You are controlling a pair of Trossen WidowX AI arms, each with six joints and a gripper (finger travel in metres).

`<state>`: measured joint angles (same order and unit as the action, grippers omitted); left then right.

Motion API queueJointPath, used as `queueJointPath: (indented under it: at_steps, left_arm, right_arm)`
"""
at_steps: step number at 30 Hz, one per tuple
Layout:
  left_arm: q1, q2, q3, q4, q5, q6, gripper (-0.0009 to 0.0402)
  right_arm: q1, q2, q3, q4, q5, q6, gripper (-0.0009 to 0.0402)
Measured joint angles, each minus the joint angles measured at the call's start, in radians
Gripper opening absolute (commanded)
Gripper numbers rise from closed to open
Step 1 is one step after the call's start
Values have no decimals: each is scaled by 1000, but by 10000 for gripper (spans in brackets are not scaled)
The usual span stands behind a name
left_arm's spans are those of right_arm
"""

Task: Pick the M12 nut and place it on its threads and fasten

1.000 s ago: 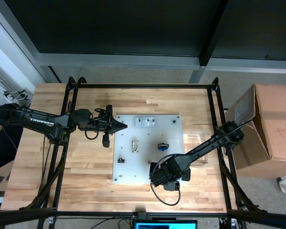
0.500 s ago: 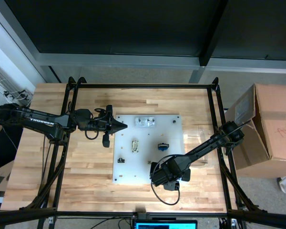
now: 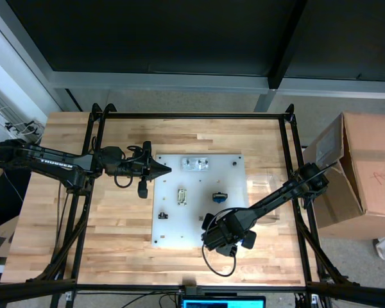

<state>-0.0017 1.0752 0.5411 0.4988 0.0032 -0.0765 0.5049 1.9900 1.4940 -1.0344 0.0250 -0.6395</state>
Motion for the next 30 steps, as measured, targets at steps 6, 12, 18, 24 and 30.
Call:
queueJointPath:
  at_steps: [6, 12, 18, 24, 30]
  left_arm:
    - [0, 0, 0, 0, 0, 0, 0]
    - [0, 0, 0, 0, 0, 0, 0]
    - [0, 0, 0, 0, 0, 0, 0]
    - [0, 0, 0, 0, 0, 0, 0]
    - [0, 0, 0, 0, 0, 0, 0]
  right_arm:
    - [-1, 0, 0, -1, 0, 114, 24]
    - [-1, 0, 0, -1, 0, 259, 24]
    - [-1, 0, 0, -1, 0, 417, 25]
    - [-1, 0, 0, -3, 0, 526, 25]
    - [-1, 0, 0, -2, 0, 629, 25]
